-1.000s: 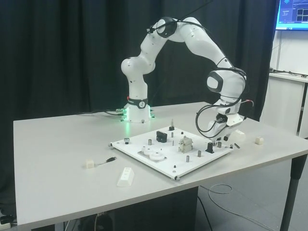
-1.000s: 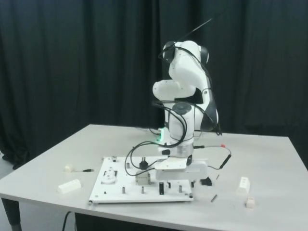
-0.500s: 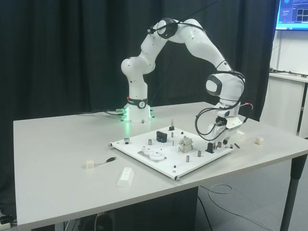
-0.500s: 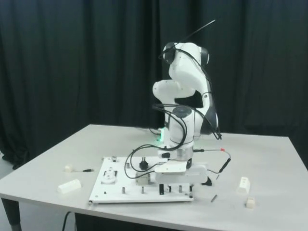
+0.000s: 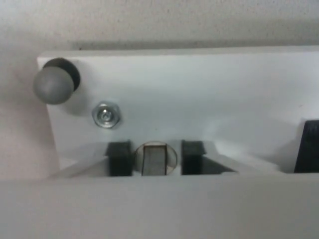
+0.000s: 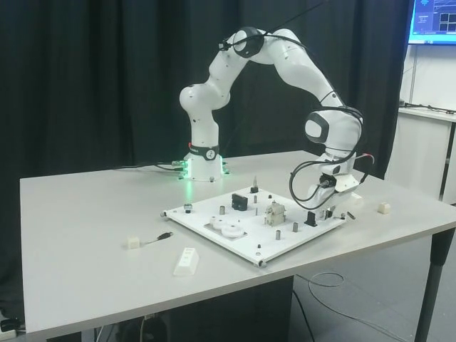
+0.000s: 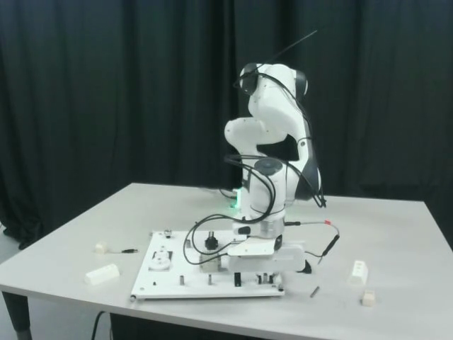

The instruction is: Remove square peg 4.

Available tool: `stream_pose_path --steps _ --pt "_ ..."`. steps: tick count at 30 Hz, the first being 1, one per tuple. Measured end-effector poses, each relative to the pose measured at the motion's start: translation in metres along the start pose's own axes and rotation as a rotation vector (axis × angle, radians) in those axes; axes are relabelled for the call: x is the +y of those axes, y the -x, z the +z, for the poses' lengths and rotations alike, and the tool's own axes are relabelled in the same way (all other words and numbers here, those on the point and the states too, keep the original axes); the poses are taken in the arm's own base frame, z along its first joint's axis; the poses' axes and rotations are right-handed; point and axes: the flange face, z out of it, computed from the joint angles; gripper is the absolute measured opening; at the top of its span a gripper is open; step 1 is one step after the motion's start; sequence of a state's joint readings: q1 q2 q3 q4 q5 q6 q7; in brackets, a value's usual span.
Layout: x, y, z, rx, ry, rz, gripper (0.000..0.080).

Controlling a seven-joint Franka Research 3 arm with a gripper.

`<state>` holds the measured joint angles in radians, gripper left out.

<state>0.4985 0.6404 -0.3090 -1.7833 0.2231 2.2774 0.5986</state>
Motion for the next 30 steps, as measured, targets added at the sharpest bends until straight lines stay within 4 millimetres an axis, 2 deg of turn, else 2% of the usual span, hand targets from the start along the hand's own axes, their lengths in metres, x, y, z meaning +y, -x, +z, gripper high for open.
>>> stream_pose_path --steps 3,4,12,18,30 --pt "0.0 0.0 0.0 0.0 0.0 0.0 0.0282" --pt "0.0 0.0 0.0 0.0 -0.001 -0.001 0.0093" --pt "0.0 0.0 -0.002 -0.002 -0.001 0.0 0.0097" --pt "0.002 0.0 -0.011 -0.008 -0.004 0.002 0.0097" --pt "0.008 0.0 -0.055 -0.02 -0.012 -0.001 0.0097"
